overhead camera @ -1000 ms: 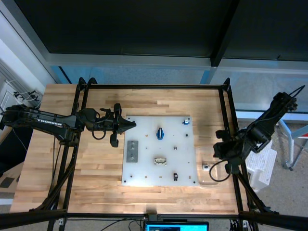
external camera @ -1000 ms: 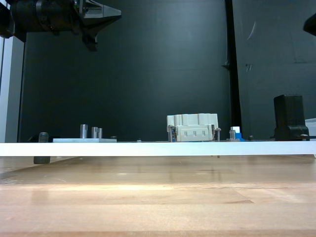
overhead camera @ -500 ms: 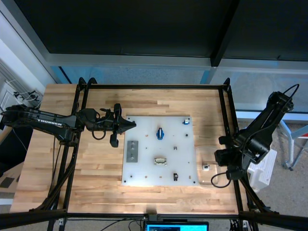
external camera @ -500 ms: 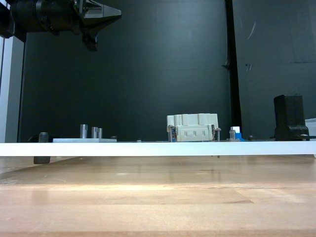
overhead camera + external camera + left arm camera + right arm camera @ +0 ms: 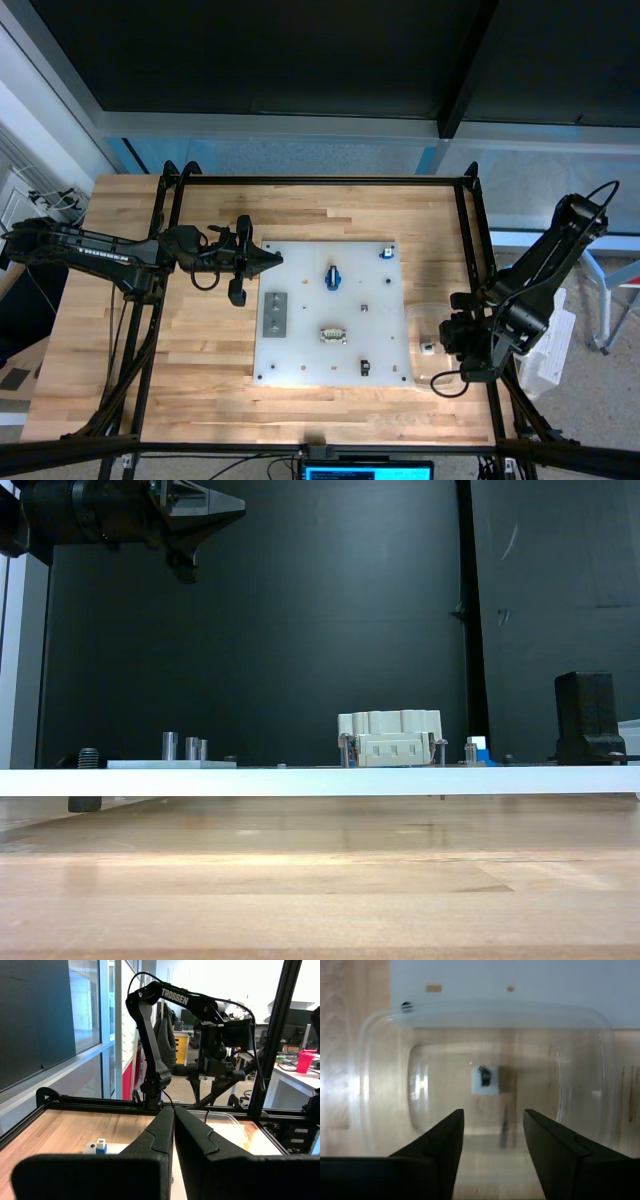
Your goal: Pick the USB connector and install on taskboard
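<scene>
Right wrist view: right gripper (image 5: 493,1112), fingers apart, hovers over clear tray (image 5: 380,1060) where the dark USB connector (image 5: 504,1130) seems to lie beside a white square piece (image 5: 485,1084); nothing grasped, taskboard (image 5: 300,340) install pending; left gripper (image 5: 270,258), fingers together, parked above taskboard's left edge.

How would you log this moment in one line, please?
left gripper shut, raised near taskboard | right gripper open, above clear tray | nothing held

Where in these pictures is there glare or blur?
Right wrist view: glare streaks the clear tray; the white piece inside looks soft, under the open right tool. Low view: the near table is blurred. Left wrist view: the shut left tool, over the left edge of the board, is dark before a bright room.
</scene>
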Available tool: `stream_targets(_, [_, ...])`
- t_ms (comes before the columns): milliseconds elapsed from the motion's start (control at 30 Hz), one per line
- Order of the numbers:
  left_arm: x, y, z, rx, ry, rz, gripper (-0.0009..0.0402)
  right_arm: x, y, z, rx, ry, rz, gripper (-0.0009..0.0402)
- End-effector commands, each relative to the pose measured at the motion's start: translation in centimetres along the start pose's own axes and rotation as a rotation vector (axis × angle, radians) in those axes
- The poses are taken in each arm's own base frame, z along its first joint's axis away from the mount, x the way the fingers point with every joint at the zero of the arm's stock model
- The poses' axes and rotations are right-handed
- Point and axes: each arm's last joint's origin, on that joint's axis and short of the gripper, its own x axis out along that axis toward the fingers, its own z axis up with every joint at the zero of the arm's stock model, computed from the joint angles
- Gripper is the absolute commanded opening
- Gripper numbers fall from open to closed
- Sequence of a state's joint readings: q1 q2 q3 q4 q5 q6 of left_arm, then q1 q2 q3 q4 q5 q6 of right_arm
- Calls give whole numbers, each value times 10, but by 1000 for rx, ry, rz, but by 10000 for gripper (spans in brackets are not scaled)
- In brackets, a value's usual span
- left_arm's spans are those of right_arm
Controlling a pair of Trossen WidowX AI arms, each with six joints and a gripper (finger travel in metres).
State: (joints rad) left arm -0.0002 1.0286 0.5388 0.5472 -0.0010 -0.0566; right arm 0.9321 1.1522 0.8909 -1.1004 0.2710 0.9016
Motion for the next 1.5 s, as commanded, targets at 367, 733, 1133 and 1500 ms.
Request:
stream_targets(367, [0,0,0,0,0,0,0,19,0,4,9,-28,-6,181])
stream_targets(733, [0,0,0,0,0,0,0,30,-2,10,-30,-10,-25,181])
stream_targets(1133, [0,0,0,0,0,0,0,51,0,9,-26,13,-16,181])
stream_targets(1500, [0,0,0,0,1,0,0,60,-2,13,-42,50,-38,181])
